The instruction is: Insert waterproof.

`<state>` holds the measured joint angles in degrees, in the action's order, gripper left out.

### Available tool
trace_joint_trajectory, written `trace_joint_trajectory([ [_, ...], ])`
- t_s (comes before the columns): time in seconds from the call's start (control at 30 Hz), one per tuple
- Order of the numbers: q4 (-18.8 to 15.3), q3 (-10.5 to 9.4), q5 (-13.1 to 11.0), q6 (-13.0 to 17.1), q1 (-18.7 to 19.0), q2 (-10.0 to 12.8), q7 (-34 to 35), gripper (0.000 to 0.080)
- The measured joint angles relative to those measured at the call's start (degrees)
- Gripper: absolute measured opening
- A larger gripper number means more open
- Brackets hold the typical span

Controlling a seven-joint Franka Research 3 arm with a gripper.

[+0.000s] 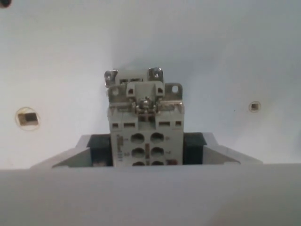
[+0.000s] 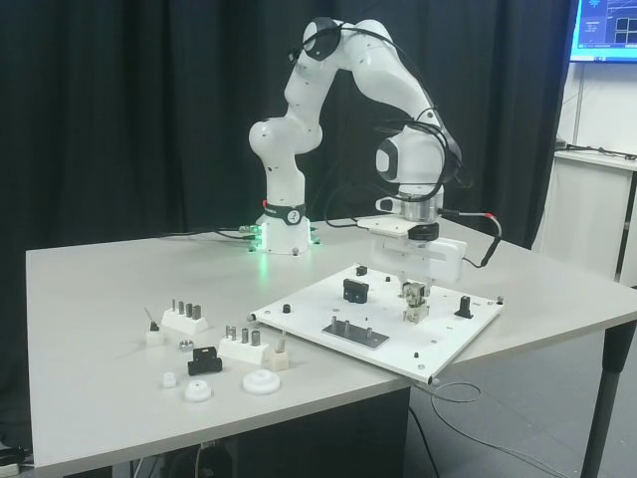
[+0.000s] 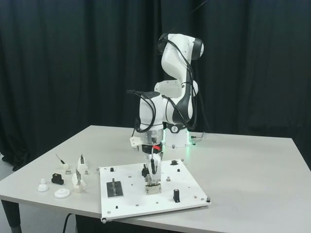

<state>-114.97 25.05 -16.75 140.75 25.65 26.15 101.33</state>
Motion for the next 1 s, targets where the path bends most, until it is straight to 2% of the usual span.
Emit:
trace_joint_trajectory([
  [0.6, 0.89, 0.0, -3.01, 0.28, -0.59, 0.83, -2.43, 0.031],
  [1.0, 1.72, 0.0, -3.33, -0.69, -0.65, 1.37, -2.92, 0.031],
])
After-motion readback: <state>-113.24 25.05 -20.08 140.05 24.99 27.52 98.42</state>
